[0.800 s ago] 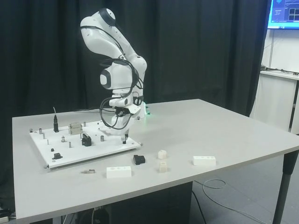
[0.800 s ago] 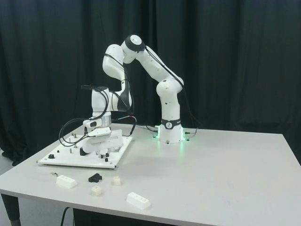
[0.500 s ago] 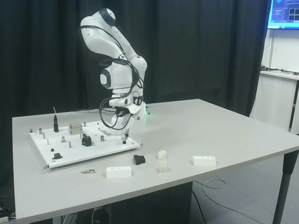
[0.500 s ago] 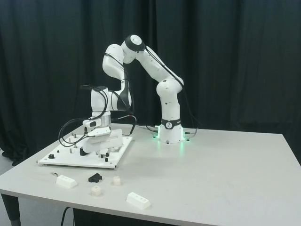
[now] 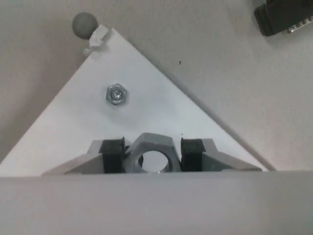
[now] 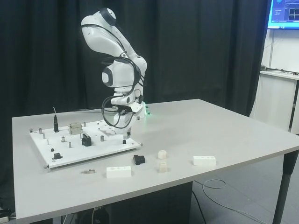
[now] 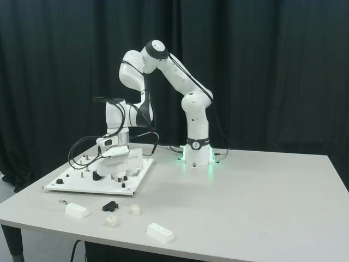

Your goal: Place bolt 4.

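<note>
Two jaws pinch a grey hex bolt [image 5: 154,156] above my white board's [image 5: 73,132] corner; I see another bolt [image 5: 117,94] at twelve o'clock, a black connector [image 5: 283,17] on the table [image 5: 220,73].

A white assembly board [image 6: 79,150] lies flat on the grey surface [image 6: 224,126], carrying small upright pegs and a grey block [image 6: 74,128]. Off the board's near edge sit a long white block [image 6: 118,171], a black connector [image 6: 138,159], two small white cubes [image 6: 162,160] and another long white block [image 6: 204,160]. Black curtains [image 6: 201,46] hang behind the board.
</note>
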You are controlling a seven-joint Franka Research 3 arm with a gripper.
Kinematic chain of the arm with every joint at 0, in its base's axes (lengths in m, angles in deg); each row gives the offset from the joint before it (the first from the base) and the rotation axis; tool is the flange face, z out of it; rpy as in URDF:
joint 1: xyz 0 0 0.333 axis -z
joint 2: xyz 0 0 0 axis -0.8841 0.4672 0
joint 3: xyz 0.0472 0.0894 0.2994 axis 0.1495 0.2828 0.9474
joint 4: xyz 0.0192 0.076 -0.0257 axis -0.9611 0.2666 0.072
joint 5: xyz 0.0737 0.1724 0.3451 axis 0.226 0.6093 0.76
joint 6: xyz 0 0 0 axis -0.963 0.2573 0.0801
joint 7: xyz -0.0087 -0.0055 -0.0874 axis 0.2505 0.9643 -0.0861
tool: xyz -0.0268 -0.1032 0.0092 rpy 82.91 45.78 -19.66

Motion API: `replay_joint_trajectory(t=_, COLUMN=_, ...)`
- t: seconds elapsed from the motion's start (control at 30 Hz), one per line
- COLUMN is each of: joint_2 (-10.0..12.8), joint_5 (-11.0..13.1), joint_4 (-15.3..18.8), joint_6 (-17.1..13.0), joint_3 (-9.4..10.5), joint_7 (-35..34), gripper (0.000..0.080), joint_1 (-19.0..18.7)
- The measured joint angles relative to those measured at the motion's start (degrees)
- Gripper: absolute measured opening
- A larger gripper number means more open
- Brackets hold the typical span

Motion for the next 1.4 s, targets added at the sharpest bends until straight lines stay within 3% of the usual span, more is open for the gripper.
replay_joint_trajectory(t=0.4, joint_2=0.00, joint_5=2.50, joint_4=-0.40, joint_6=0.50, joint_3=1.76, joint_7=-1.87, gripper=0.0242, joint_1=0.00)
replay_joint_trajectory(t=1.0, joint_2=0.01, joint_5=3.22, joint_4=0.69, joint_6=0.84, joint_3=7.64, joint_7=-20.48, gripper=0.0242, joint_1=-2.10)
replay_joint_trajectory(t=1.4, joint_2=0.02, joint_5=2.97, joint_4=1.70, joint_6=1.70, joint_3=8.57, joint_7=-30.11, gripper=0.0242, joint_1=-7.24)
